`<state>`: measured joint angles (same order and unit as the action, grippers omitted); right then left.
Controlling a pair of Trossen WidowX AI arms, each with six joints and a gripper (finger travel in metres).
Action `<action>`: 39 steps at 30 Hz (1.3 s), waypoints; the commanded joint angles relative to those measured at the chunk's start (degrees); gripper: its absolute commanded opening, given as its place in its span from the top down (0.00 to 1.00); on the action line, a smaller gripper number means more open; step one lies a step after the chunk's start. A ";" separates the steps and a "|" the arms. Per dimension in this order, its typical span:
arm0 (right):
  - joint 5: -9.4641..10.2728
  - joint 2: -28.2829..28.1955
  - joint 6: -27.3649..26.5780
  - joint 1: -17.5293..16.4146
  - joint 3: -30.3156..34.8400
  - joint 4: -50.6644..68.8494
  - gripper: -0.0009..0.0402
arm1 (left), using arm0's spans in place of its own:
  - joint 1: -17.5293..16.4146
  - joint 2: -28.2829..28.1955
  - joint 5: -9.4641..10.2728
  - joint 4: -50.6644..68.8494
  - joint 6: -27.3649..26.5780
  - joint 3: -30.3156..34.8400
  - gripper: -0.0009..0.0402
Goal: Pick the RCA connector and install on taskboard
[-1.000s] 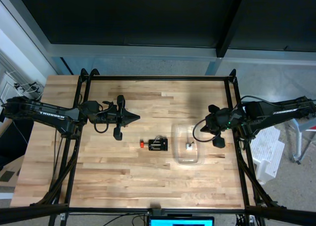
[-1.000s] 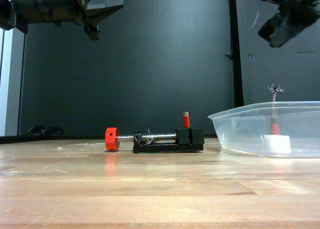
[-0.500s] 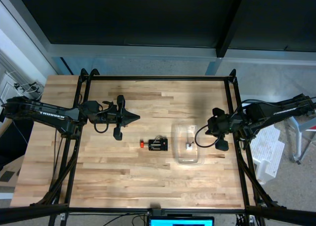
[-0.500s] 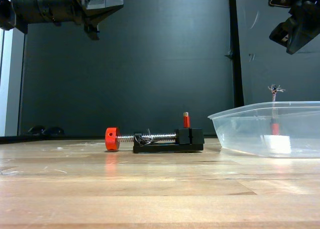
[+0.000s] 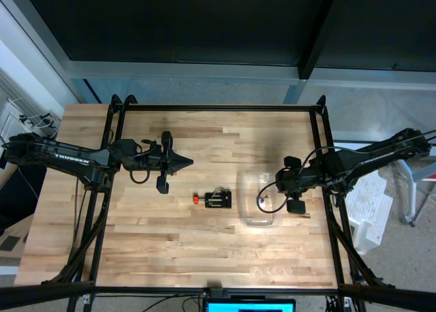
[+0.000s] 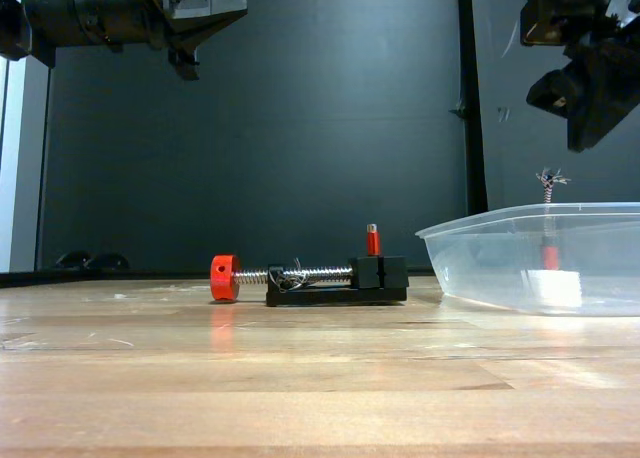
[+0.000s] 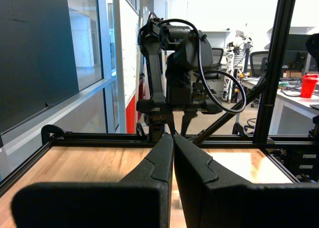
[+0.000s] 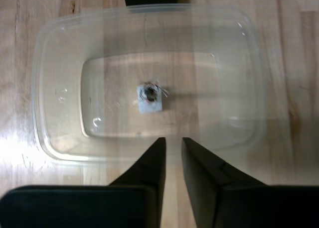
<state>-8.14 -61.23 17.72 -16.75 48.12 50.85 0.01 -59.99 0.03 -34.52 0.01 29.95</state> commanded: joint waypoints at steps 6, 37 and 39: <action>-0.02 -3.50 0.46 -1.05 -1.51 -4.28 0.71 | -0.02 0.00 0.00 -0.02 0.00 0.00 0.98; -1.33 -16.06 0.83 -1.62 -5.44 -19.45 0.70 | 0.00 0.00 0.00 -0.02 0.00 0.00 0.98; -1.33 -16.76 0.68 -1.60 -5.46 -19.71 0.70 | -0.02 0.00 0.00 -0.02 0.00 0.00 0.98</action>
<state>-9.45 -77.58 18.52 -18.37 42.65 31.33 0.01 -59.99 0.03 -34.54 -0.01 29.93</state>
